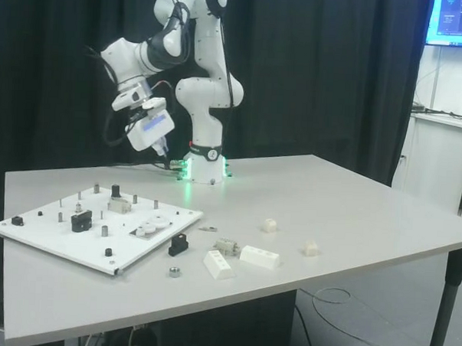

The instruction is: Place USB.

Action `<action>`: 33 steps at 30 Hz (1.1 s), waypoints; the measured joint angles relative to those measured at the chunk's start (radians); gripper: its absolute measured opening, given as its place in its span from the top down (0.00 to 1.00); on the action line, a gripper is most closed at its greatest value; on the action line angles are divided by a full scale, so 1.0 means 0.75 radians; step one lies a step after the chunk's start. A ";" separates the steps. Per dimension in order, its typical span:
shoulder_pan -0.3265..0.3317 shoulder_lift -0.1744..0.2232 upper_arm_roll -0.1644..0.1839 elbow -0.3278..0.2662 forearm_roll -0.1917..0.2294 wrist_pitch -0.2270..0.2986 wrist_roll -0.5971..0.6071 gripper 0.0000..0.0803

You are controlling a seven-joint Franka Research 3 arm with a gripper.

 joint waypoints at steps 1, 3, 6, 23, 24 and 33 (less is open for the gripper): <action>0.000 0.001 0.017 -0.004 0.011 0.007 0.021 0.97; 0.002 0.003 0.052 -0.010 0.033 0.021 0.065 0.97; 0.005 0.012 0.111 -0.015 0.074 0.045 0.128 0.97; 0.019 0.151 0.458 -0.012 0.280 0.277 0.403 0.97; 0.020 0.160 0.478 -0.011 0.290 0.290 0.412 0.97; 0.024 0.226 0.641 0.000 0.339 0.395 0.519 0.97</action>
